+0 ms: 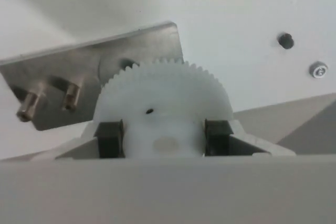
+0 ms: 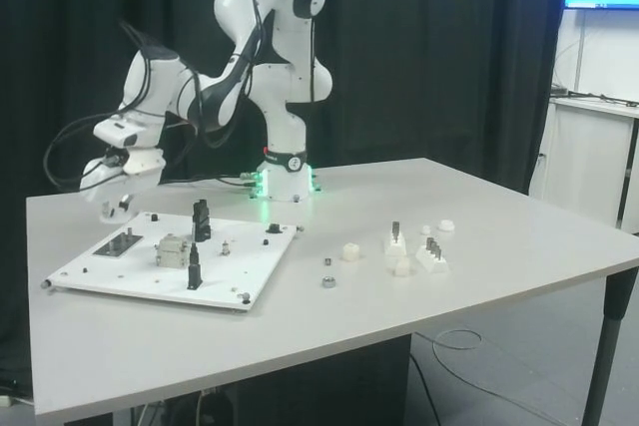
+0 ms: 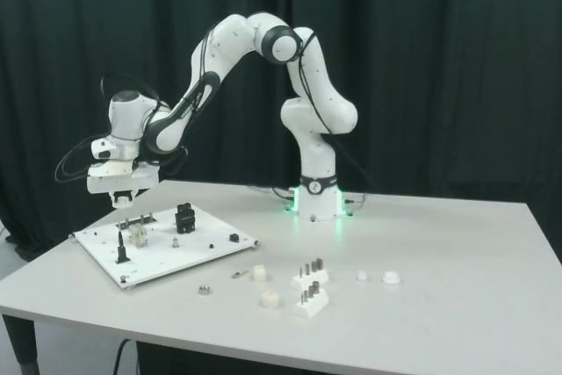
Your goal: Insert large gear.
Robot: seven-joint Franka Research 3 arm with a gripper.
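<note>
The claw (image 1: 164,139) is closed on the large gear (image 1: 163,98), one black finger pad (image 1: 111,139) on each side of the gear's hub. Holding the hub leaves the toothed rim free, presumably so the teeth can mesh and the bore can slide over a peg without the fingers fouling. In the wrist view the gear's flat face is toward the camera, so its bore axis appears to run roughly along the claw's approach line, down toward the board; the disc itself lies about level. A small dark mark sits near the centre of the face.

Just beyond the gear is the grey metal plate (image 1: 94,77), carrying two short pegs (image 1: 50,100) that stand off its surface. The gear overlaps the plate's near edge in the wrist view but is held above it, not seated.

In the room views, the plate (image 2: 118,244) sits at the far corner of the white board (image 2: 215,281) on the worktop (image 2: 419,316). Insertion is judged not yet begun.
</note>
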